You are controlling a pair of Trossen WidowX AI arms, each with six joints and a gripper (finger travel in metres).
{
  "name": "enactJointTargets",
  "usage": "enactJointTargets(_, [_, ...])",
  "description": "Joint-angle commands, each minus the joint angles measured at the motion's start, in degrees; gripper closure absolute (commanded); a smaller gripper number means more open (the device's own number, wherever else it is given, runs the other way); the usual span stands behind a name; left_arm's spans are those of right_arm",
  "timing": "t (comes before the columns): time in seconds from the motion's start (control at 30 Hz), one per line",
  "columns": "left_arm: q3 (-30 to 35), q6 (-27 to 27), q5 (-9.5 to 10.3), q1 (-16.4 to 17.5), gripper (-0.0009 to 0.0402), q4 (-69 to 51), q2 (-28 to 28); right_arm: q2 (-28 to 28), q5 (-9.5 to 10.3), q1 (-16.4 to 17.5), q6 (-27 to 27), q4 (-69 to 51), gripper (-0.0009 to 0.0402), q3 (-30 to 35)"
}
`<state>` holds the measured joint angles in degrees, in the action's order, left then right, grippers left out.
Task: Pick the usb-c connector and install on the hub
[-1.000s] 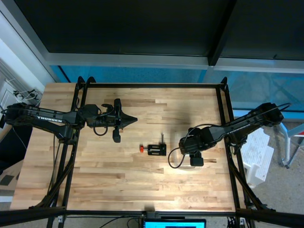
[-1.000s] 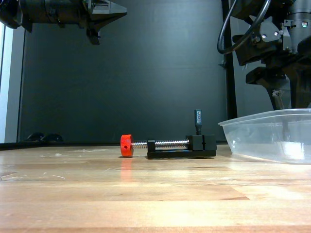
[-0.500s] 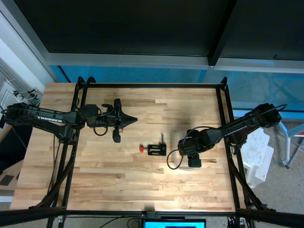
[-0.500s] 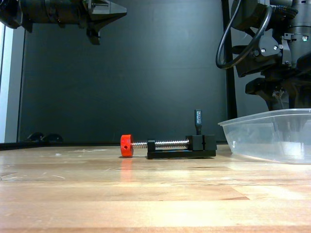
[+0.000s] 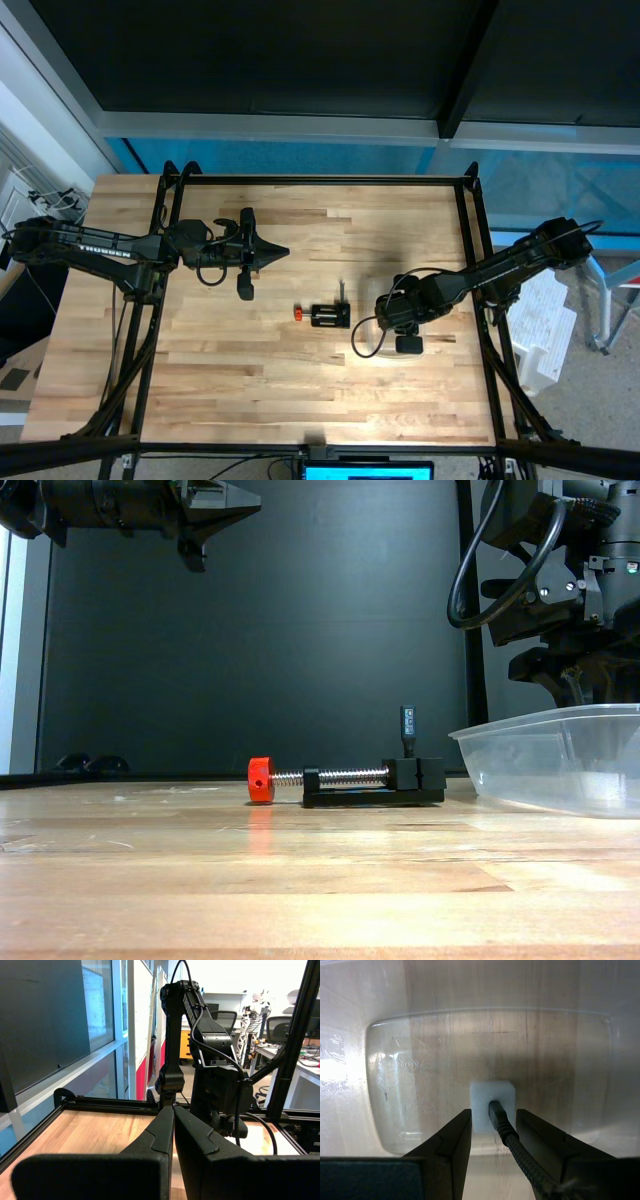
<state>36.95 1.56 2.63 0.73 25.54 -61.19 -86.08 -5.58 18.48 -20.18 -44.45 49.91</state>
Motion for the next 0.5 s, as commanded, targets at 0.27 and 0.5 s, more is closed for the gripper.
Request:
enactJointTargets(0.27, [0.02,-0.02,-0.02,0.02,0.0393,0.02,-0.02,0.07,0.02,0.22,-0.15,0.17,0.0328,-0.02])
enactJointTargets(0.5, [0.02,-0.02,-0.02,0.02,0.0393,0.02,-0.02,0.04,0.0,0.31,-0.15,0.2,0.0358,-0.02])
